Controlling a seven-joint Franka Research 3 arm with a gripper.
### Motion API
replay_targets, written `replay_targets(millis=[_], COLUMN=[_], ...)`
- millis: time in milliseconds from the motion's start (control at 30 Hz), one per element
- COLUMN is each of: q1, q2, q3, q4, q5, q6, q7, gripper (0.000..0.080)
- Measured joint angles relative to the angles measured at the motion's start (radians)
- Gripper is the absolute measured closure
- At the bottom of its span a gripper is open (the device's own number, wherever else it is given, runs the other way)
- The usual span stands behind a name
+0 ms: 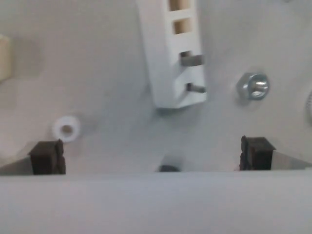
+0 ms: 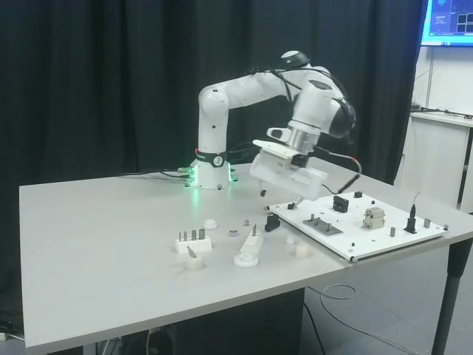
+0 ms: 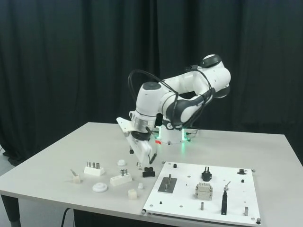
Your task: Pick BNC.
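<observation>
A white arm leans low over a grey table (image 3: 71,151) scattered with small parts; its gripper (image 1: 151,155) hangs above them, released, the two black fingertips (image 1: 256,152) spread wide with nothing between them.

In the wrist view, the part most likely to be the BNC (image 1: 253,86) is a small grey metal piece with a hexagonal collar and a round bore; this is a judgement from its shape, not a certainty. It stands on the table, apart from its neighbours; its long axis seems upright, since the bore faces the camera end-on.

The key relation: the BNC does not sit in the gap between the fingers; it lies forward of the line joining the fingertips and well off centre, roughly in line with one finger and far from the other. A long white block (image 1: 173,53) with metal pins lies just beside it, closer to the gripper's centre line; a white ring (image 1: 67,128) sits near the opposite finger.

To take the BNC, the gripper probably must shift forward and sideways until the collar is centred, then descend; the white block could be nudged on the way.
</observation>
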Motion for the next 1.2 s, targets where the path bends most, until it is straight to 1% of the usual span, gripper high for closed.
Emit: replay_targets(millis=[267, 500, 700, 967, 1200], q1=[0.029, 0.043, 0.047, 0.064, 0.088], q2=[0.000, -0.001, -0.001, -0.001, 0.000], q3=[-0.032, -0.045, -0.045, -0.039, -0.026], q4=[-0.123, -0.207, -0.265, -0.336, -0.386], q5=[0.063, 0.117, 0.170, 0.260, 0.315], q6=[0.029, 0.042, 0.040, 0.027, 0.022], q7=[-0.119, -0.190, -0.207, -0.238, -0.258], gripper=[0.0003, 0.0003, 0.0003, 0.0003, 0.0003])
